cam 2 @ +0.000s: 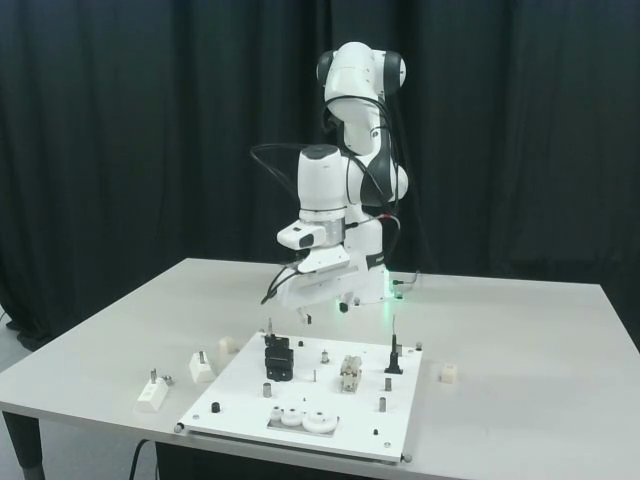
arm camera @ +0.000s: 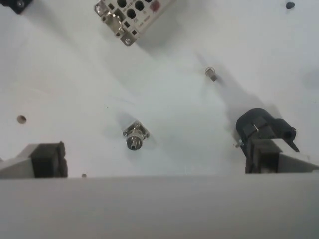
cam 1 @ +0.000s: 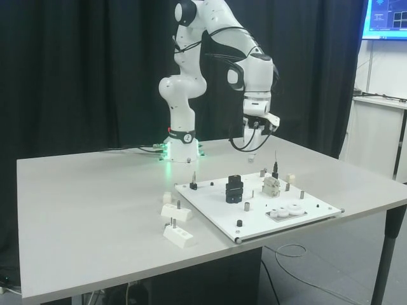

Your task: Pick round peg 1.

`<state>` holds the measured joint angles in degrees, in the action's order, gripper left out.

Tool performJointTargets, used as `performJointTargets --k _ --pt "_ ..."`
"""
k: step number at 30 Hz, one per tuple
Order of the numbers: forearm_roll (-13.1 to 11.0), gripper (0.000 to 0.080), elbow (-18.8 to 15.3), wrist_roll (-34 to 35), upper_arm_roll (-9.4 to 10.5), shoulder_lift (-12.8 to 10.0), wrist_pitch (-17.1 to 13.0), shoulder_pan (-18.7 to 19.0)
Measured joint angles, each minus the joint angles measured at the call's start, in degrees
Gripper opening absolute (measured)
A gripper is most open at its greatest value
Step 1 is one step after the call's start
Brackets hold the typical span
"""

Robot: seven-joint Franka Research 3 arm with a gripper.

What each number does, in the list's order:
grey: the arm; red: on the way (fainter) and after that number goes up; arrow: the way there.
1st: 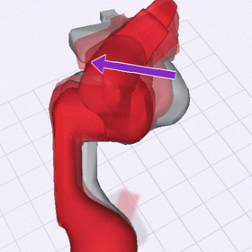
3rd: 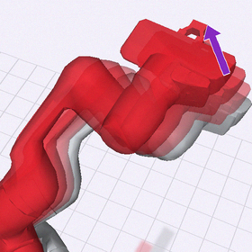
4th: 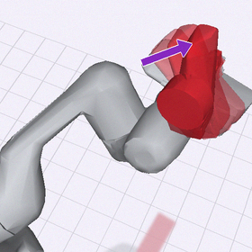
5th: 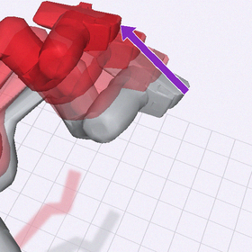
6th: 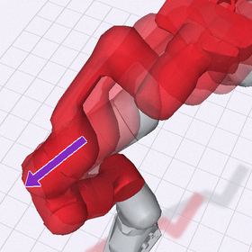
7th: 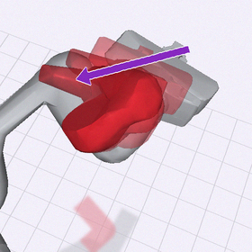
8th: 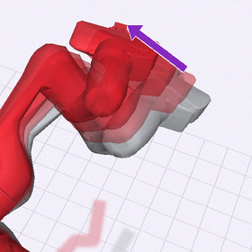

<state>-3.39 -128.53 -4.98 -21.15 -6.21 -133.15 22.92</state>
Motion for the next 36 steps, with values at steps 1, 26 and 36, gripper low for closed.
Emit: performJointTargets --k 1,26,36 --pt "0.00 0.0800 0.10 0.00 0.00 0.00 0.11 0.00" --pt "-0.31 0.0800 0.69 8.49 -0.25 0.12 0.85 -0.09" --pt "-0.31 0.0800 1.30 10.73 -0.63 0.32 2.30 -0.23"
